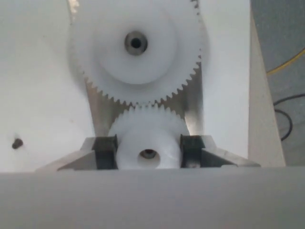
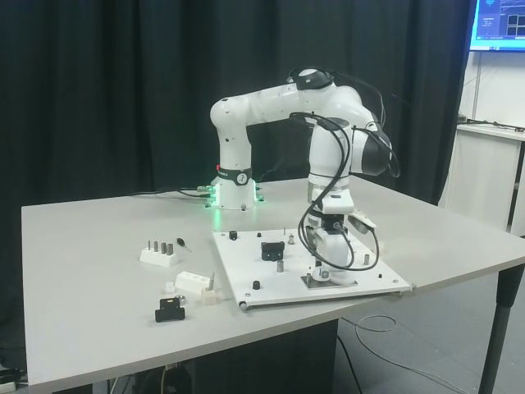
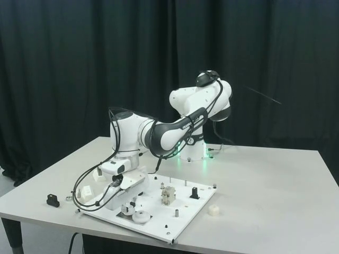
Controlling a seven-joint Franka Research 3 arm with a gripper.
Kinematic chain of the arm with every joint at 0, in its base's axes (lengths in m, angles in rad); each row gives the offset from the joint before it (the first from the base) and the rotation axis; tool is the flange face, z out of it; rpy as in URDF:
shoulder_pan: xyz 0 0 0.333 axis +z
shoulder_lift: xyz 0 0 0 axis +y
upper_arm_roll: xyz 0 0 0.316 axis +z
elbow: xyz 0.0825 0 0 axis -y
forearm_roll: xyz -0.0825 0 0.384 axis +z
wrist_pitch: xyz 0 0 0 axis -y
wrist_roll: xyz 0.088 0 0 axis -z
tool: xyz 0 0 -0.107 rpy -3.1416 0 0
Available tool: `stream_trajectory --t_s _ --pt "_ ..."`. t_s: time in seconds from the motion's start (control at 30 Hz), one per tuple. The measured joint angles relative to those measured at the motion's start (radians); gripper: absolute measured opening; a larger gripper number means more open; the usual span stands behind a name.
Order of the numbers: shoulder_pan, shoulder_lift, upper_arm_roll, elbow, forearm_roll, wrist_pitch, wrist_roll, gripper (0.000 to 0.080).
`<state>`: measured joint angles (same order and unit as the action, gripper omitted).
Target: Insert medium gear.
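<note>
The end effector (image 1: 148,151) is clamped on the white medium gear (image 1: 147,138), seemingly light, stiff, slippery plastic, best held across its hub, meshing the large gear (image 1: 137,50) at 12 o'clock.

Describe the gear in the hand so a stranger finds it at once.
Start at the white board on the grey table. The hand holds a white gear meshed against a much larger gear; it is the smaller one.

Wrist view: close, looking down on the flat white assembly board (image 1: 38,95). Both room views: farther off, from opposite sides, sharing the white jointed arm (image 2: 328,156), board and grey bench (image 3: 275,185).
</note>
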<state>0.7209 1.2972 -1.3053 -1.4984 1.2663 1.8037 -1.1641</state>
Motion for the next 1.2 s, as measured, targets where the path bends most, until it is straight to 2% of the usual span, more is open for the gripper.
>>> stream_trajectory --t_s 0.33,0.63,1.0,1.2 --pt "0.012 0.0 -0.001 -0.013 0.0 0.017 -0.116 0.0278" --pt "0.043 0.0 -0.003 -0.048 -0.001 0.062 -0.198 0.0278" --pt "0.076 0.0 -0.004 -0.087 0.005 0.112 -0.197 0.0278" --pt "0.084 0.0 -0.007 -0.104 0.025 0.122 -0.124 0.0278"
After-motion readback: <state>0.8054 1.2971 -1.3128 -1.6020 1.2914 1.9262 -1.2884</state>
